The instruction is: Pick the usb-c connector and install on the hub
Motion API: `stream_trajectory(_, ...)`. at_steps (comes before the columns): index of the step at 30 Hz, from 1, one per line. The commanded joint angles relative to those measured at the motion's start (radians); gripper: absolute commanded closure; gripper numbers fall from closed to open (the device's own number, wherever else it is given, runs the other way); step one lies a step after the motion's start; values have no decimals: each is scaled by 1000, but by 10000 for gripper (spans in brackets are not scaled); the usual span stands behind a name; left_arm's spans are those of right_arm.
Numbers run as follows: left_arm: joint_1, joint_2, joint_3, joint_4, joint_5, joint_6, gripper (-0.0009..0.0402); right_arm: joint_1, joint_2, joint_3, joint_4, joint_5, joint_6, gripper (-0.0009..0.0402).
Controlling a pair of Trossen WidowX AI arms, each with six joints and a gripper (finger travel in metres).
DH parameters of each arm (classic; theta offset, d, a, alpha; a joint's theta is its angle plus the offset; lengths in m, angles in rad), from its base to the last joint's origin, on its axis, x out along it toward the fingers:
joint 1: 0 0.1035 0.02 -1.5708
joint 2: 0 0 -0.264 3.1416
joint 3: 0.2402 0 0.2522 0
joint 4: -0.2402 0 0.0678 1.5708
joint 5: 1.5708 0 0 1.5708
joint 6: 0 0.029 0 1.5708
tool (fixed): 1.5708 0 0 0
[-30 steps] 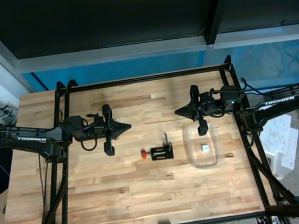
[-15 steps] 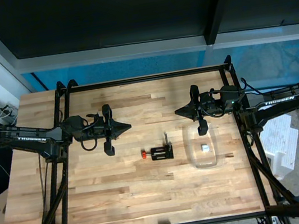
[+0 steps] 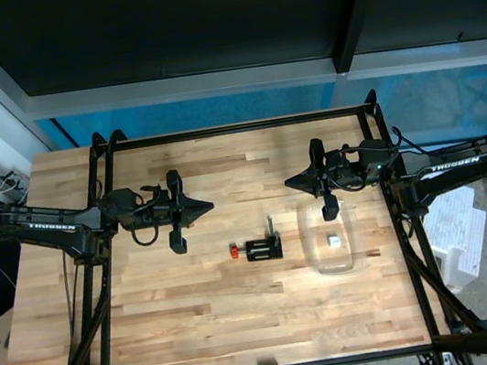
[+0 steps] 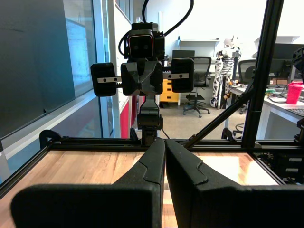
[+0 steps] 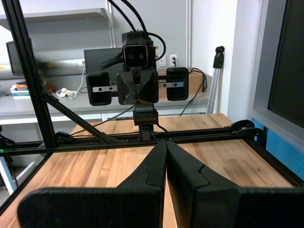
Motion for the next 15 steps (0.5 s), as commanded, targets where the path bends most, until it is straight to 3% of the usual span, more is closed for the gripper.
stream_trajectory(1, 0, 0, 0, 0, 0, 0, 393, 0, 0, 0, 0, 0, 0, 393)
stream_trajectory(15, 0, 0, 0, 0, 0, 0, 393, 0, 0, 0, -8, 0, 0, 393)
